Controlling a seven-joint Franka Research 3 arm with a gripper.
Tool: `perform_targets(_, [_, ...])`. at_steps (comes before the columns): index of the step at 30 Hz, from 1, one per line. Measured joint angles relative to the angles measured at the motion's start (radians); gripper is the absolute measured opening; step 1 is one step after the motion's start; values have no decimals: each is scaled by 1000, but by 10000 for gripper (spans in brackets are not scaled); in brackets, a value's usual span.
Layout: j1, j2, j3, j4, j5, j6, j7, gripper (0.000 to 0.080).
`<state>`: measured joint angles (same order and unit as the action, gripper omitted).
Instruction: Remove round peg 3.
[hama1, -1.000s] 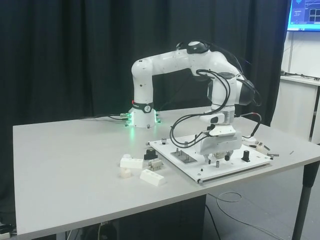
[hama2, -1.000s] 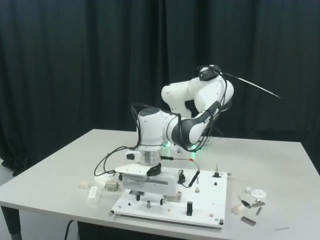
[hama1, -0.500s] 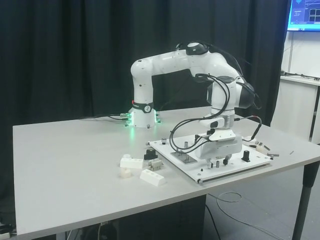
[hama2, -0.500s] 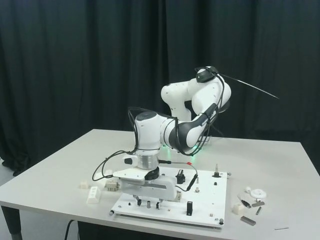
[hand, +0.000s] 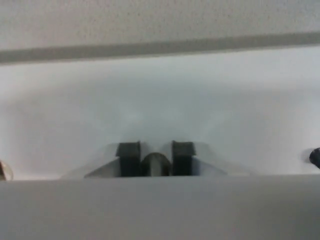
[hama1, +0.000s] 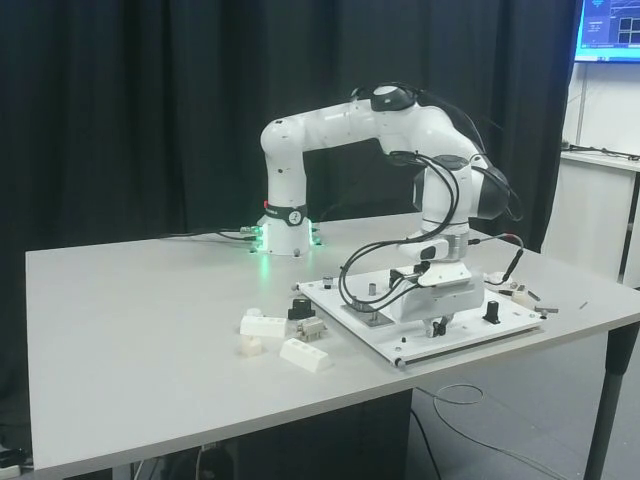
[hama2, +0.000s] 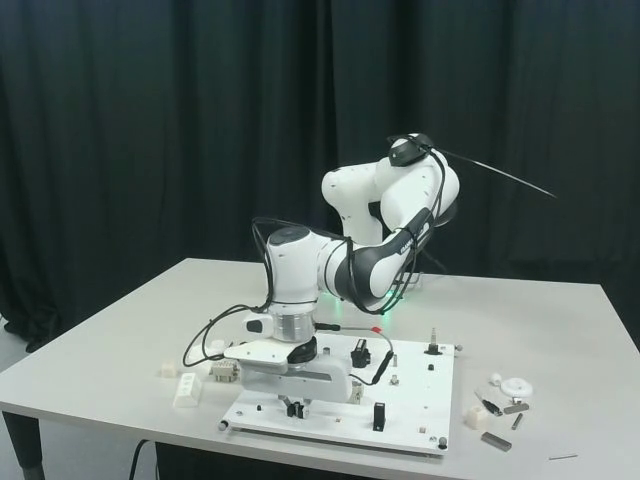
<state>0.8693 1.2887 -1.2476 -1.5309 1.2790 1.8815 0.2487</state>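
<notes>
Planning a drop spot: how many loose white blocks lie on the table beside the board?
3: a long white block, a small white block, a white block nearest the table's edge. Others may be hidden.

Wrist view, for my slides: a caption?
Pincer fingers flank a round peg above the white board.

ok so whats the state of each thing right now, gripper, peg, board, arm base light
gripper: down at the board, fingers on either side of the peg
peg: upright between the fingers, not lifted
board: flat on the table
base light: lit green
</notes>
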Motion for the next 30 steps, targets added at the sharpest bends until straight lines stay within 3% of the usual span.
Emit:
perform_targets(4, [0, 0, -1, 2, 0, -1, 0, 176])
perform_targets(5, [0, 0, -2, 2, -1, -2, 0, 114])
perform_targets(9, [1, -2, -11, 5, -4, -14, 0, 114])
perform_targets(22, [16, -4, -131, 39, -16, -167, 7, 114])
perform_targets(30, [18, -5, -159, 55, -20, -197, 15, 113])
